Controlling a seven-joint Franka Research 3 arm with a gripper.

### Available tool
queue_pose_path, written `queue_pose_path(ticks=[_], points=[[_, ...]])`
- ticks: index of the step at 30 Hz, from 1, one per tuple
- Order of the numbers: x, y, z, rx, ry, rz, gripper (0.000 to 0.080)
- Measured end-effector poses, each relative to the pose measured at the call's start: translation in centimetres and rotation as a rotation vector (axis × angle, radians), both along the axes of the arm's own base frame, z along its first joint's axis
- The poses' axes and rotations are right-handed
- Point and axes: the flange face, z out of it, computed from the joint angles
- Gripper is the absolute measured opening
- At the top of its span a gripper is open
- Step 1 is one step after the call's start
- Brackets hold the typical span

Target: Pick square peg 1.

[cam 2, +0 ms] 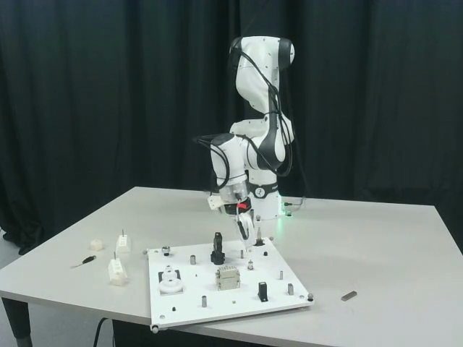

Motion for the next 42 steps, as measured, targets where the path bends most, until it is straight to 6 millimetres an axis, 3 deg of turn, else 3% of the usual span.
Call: queue_pose_path(ticks=[12,13,42], points=[[-0.1,-0.1,1.7,0.028,0.007,0.01,0.0074],[-0.1,-0.1,1.8,0.028,0.007,0.013,0.0798],[0.2,-0.2,4.0,0.015,-0.022,0.066,0.08]])
